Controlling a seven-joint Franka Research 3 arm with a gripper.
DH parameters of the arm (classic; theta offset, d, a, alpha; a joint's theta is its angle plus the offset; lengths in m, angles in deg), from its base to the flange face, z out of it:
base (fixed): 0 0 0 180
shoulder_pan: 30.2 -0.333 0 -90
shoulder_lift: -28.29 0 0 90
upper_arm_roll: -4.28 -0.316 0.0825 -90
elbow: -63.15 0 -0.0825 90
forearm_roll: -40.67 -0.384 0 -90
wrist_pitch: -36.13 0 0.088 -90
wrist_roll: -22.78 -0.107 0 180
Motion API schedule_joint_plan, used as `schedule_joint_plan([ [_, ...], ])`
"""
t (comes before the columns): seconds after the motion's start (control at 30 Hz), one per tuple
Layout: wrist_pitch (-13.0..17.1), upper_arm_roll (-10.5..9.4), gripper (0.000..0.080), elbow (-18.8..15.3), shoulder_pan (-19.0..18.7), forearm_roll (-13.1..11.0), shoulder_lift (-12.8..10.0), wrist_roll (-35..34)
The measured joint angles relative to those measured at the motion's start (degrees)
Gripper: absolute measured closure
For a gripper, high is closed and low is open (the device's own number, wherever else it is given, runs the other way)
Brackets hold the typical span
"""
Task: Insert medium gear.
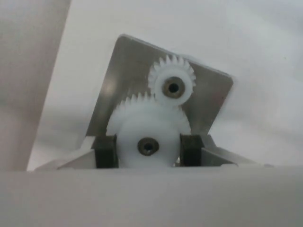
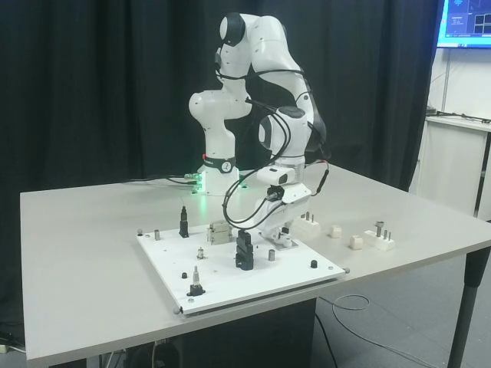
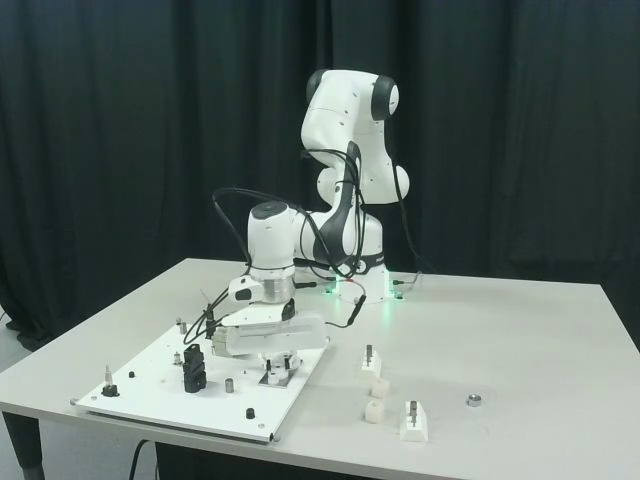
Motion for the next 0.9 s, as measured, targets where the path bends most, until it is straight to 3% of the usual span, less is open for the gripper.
schedule_joint_plan([
  [0.9, 0.06, 0.01, 0.0522, 0.0, 0.0, 0.0, -0.04, 3.09],
])
